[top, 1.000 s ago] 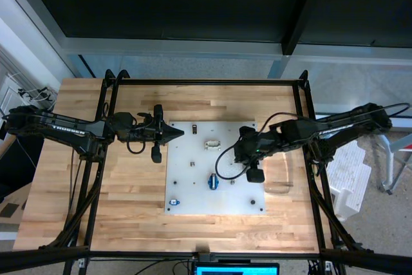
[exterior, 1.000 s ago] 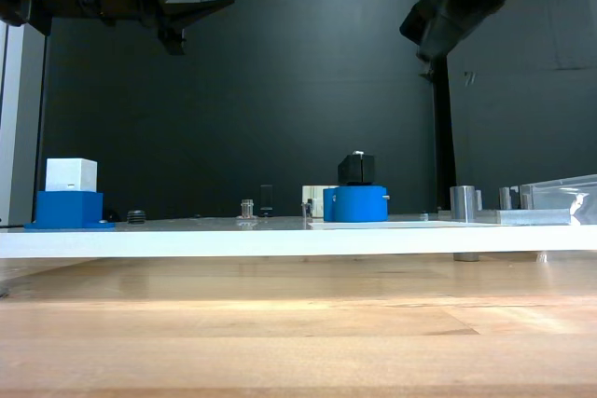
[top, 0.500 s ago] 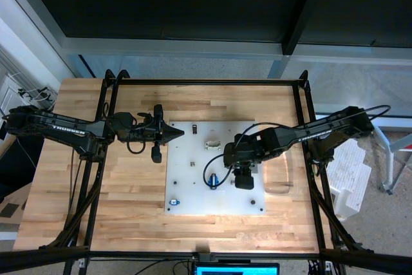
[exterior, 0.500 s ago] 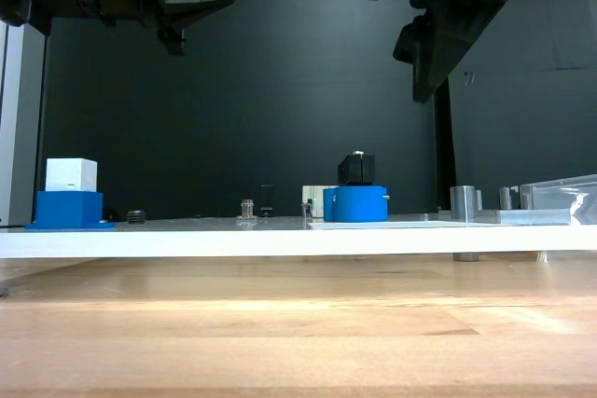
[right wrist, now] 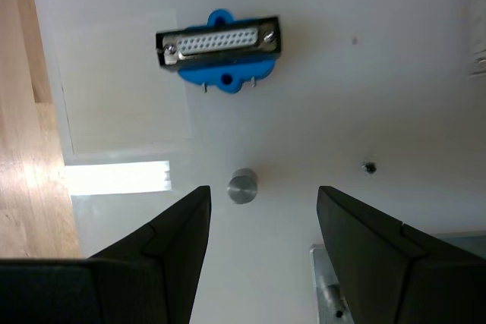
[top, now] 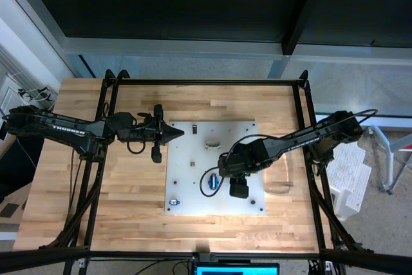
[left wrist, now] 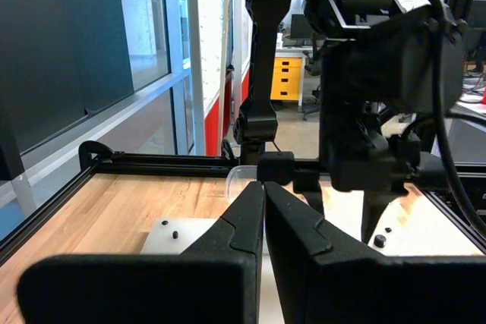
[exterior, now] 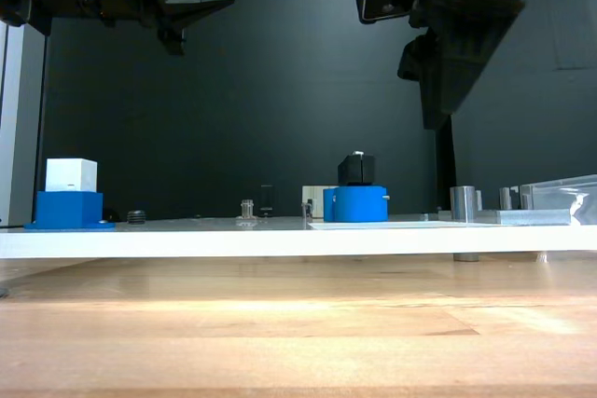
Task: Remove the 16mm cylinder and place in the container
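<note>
We find the right gripper (right wrist: 263,193) hovering over the white board (top: 187,178), fingers apart, with the 16mm cylinder (right wrist: 242,186) upright on the board below the gap. The container (top: 280,190) stands beside the board. The left gripper (left wrist: 263,187) hangs raised, fingers together.

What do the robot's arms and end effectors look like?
Both arms are matte black. Left end effector, at the white board's left edge: tapered wedge fingers, white lettering on its arm. Right end effector, above the board: broad black fingers, looping black cable.

Butcher-block table (top: 129,191) within a black metal frame (top: 206,82). Large windows (left wrist: 144,28) along one wall; yellow cabinet (left wrist: 288,77) beyond.
</note>
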`<action>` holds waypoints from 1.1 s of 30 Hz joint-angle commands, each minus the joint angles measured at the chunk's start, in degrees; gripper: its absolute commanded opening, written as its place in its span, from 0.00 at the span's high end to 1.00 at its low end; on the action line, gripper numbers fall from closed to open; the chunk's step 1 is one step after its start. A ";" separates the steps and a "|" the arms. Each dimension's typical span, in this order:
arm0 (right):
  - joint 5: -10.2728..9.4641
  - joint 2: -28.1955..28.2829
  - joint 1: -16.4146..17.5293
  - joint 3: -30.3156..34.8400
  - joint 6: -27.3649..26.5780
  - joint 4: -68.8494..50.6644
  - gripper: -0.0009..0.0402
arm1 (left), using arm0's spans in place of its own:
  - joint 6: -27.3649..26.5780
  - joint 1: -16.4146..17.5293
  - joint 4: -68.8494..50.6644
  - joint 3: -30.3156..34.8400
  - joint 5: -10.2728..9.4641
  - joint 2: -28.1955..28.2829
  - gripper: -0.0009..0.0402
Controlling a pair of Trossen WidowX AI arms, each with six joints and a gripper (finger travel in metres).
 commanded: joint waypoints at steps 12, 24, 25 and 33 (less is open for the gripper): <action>2.62 3.50 2.67 -0.15 1.81 1.11 0.51 | 0.02 0.00 0.00 0.00 0.02 0.00 0.98; 2.69 6.16 3.10 -0.17 1.75 2.19 0.51 | 0.02 0.02 0.00 0.00 0.02 0.00 0.98; 2.67 6.34 3.15 -0.17 1.75 2.10 0.51 | 0.02 0.00 0.00 0.00 0.02 0.00 0.98; 2.71 7.30 3.21 -0.72 1.20 2.16 0.51 | 0.02 0.02 0.00 0.00 0.02 0.00 0.98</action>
